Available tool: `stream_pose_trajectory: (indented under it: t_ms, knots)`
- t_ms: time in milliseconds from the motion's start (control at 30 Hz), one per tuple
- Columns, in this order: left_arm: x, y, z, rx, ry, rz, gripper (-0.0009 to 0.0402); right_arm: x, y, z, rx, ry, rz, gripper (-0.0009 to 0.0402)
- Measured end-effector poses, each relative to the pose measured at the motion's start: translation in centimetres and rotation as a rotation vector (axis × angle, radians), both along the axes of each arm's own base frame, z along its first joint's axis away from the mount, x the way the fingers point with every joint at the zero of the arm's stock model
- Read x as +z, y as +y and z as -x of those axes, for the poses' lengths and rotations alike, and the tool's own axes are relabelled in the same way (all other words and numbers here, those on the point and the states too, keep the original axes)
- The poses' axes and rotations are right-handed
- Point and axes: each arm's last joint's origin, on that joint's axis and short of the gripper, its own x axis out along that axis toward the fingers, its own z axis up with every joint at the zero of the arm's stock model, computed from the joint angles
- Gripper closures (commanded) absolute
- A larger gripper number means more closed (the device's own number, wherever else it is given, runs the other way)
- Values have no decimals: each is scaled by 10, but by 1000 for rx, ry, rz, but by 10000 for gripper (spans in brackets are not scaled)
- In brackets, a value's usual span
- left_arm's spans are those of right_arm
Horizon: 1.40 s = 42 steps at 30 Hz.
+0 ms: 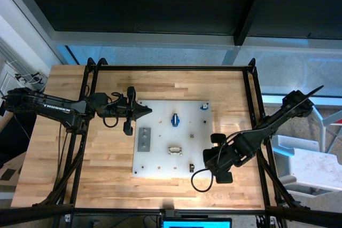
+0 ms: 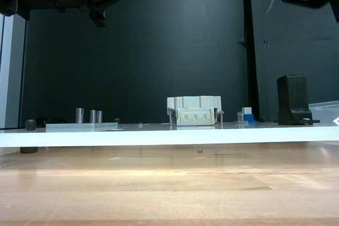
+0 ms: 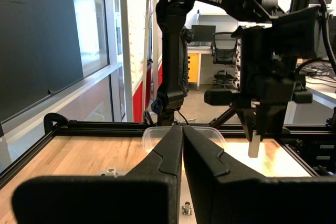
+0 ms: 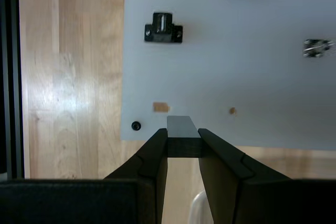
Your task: Pick the 16mm bar from the taskboard and place it in the container
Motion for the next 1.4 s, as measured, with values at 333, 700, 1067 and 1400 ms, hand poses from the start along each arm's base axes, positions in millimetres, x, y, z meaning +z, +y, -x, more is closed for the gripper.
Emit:
stream_pose_trajectory:
  t_ms: [333,700,1067,1400]
  knots:
    - [0,0,0,0,0,0,393,11,-1,0,-4,-16,-11,350]
    - [0,0,0,0,1,0,393,11,-4,-2,-17,-15,-9,350]
    - [0,0,0,0,0,0,393,11,-5,-3,-22,-16,-12,350]
    - [0,0,0,0,0,0,393,12,-12,-5,-49,-5,-5,350]
